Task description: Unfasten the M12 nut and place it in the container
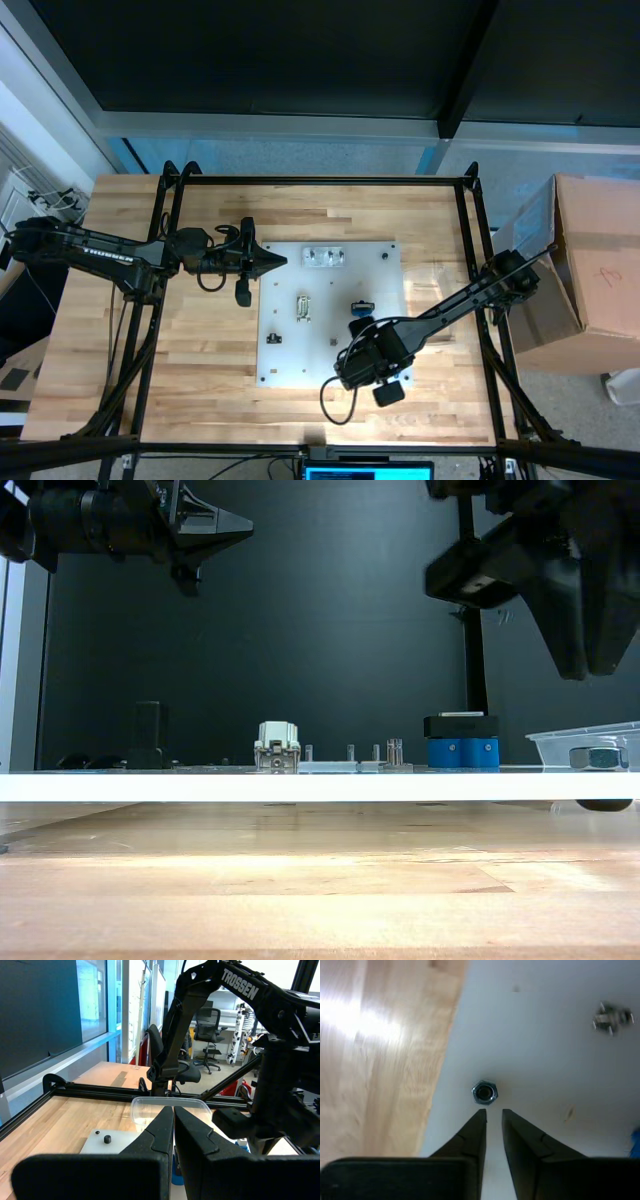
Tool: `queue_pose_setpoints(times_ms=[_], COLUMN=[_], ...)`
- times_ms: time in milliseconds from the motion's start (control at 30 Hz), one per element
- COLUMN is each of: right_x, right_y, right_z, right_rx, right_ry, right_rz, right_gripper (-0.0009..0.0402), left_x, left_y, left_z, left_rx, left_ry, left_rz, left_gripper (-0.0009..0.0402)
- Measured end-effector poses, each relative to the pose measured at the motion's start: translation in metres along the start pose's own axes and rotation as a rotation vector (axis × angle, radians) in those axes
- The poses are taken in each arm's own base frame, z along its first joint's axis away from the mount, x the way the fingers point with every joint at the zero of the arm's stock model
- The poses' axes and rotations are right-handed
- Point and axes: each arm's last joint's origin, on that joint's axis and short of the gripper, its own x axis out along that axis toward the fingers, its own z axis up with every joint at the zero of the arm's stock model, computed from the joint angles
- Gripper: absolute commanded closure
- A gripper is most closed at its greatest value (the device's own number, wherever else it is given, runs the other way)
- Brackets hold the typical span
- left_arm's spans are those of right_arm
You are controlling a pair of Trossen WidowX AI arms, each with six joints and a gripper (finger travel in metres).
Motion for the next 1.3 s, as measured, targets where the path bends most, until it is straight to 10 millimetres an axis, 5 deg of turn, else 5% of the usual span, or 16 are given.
queue_pose_setpoints(times_ms=[400, 667, 1300], right_x=[0.007, 0.027, 0.038], right_y=[0.013, 0.015, 0.009], right_z=[-0.006, -0.01, -0.015], right_rx=[0.287, 0.311, 0.331], right_ry=[-0.011, -0.032, -0.035], right_rz=[0.094, 0.153, 0.095], right_gripper=[0.0394, 0.0394, 0.0394], left_x=[0.0, 0.0, 0.0], left_y=[0.0, 0.0, 0.0], left_z=[0.0, 0.0, 0.0], left_rx=[0.0, 0.0, 0.0], left_ry=[0.0, 0.001, 0.0], left_rz=[0.0, 0.0, 0.0], left_gripper=[0.0393, 0.0393, 0.0393])
